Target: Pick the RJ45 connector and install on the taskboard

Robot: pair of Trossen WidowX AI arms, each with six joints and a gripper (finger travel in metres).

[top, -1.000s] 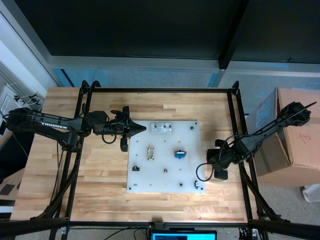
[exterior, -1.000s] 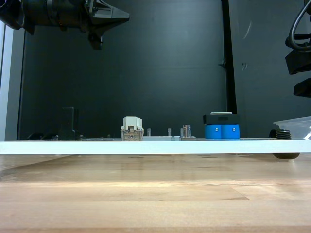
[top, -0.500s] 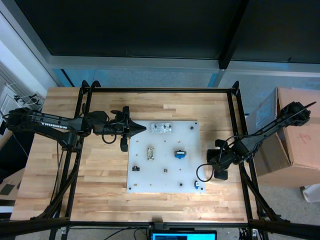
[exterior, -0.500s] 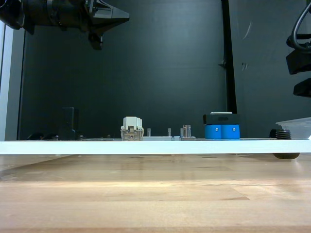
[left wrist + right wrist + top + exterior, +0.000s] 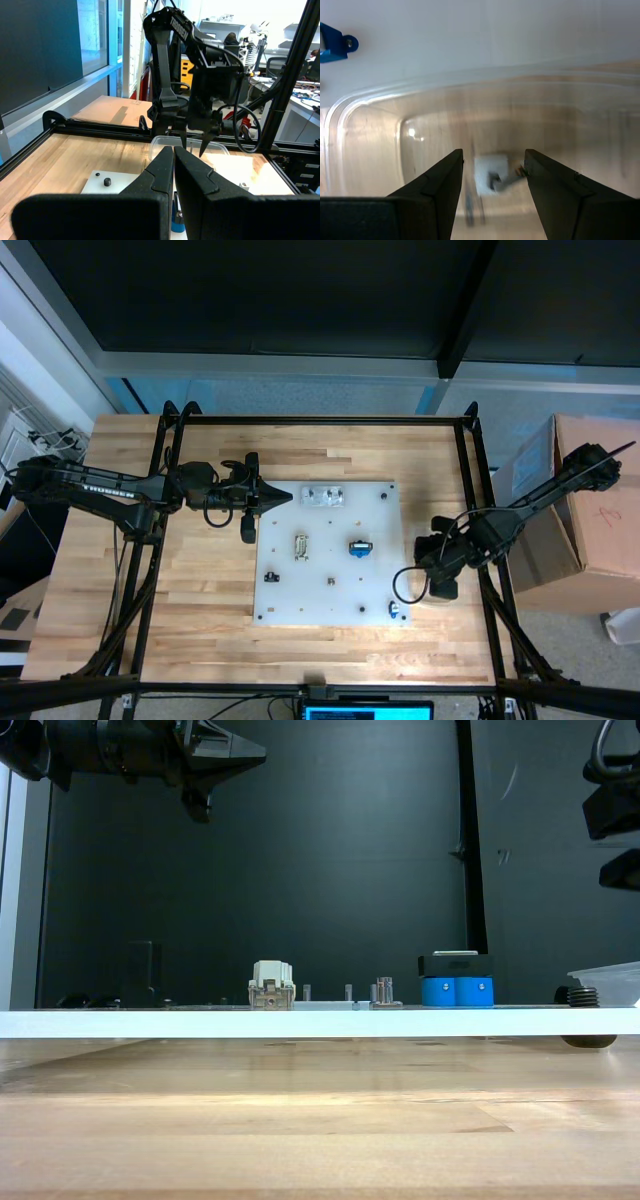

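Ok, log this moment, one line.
RJ45 connector: free in clear tray | right gripper: open above it | left gripper: shut, high near taskboard corner

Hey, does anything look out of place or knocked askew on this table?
Nothing stands out. The RJ45 connector lies free in the clear tray beside the task board, with the right gripper open above it. The left gripper, shut, hovers over the board's far left corner.

My left arm [image 5: 100, 485] stretched level and inward, left gripper [image 5: 286, 497] high up with fingers pressed together, my right arm [image 5: 530, 502] bent inward, right gripper [image 5: 493, 154] pointing down, fingers spread apart
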